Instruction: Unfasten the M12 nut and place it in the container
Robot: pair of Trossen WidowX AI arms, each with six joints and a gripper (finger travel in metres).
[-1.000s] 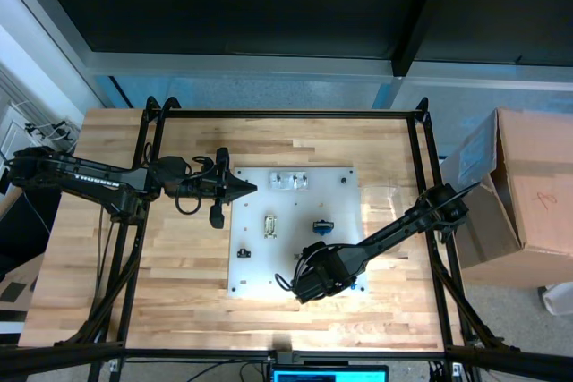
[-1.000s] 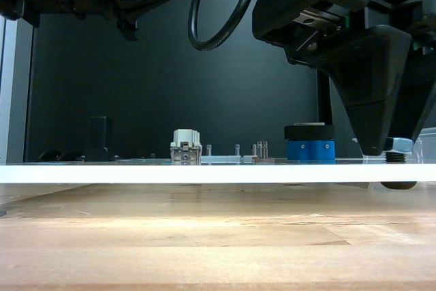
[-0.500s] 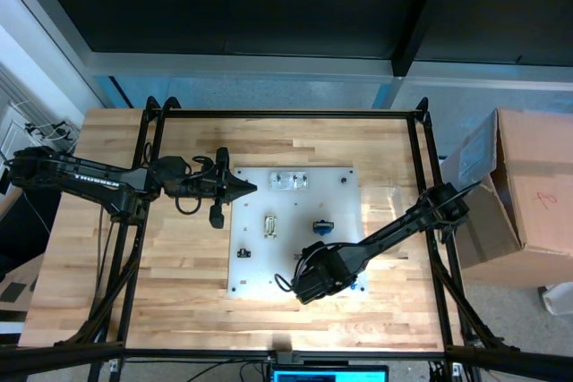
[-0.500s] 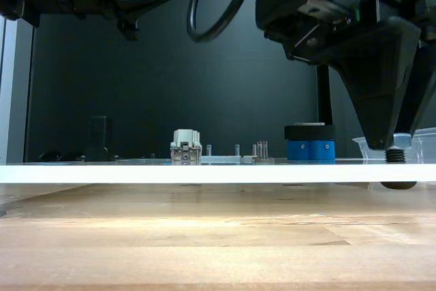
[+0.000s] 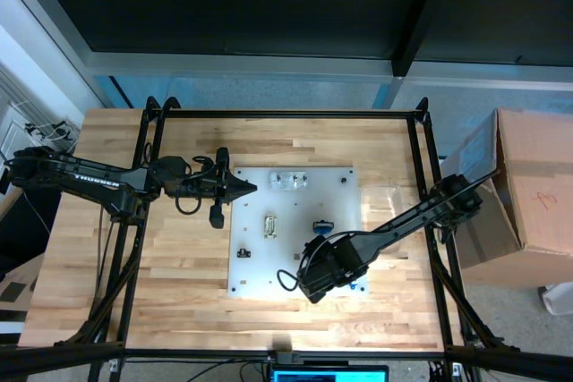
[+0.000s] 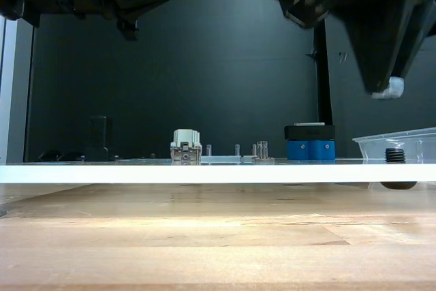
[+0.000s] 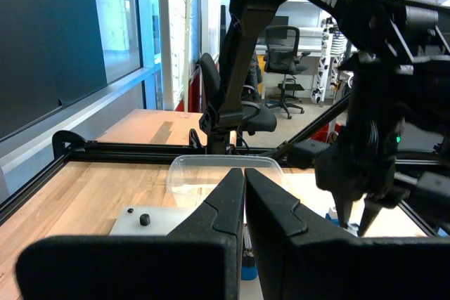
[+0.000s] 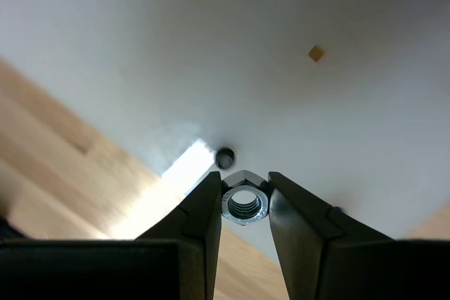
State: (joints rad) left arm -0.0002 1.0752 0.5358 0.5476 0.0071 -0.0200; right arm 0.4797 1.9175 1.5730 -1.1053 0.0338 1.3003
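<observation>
M12 nut (image 8: 245,205) clear of stud (image 6: 394,155)
Above the bare stud, the right gripper (image 6: 385,88) clamps it; the left gripper (image 5: 252,188), fingers together, hangs well left.

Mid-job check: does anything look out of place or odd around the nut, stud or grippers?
Nothing stands out. The right gripper, up above the board's near right edge, grips the M12 nut squarely, clear of the bare stud below. The left gripper hovers shut over the board's far left edge.
</observation>
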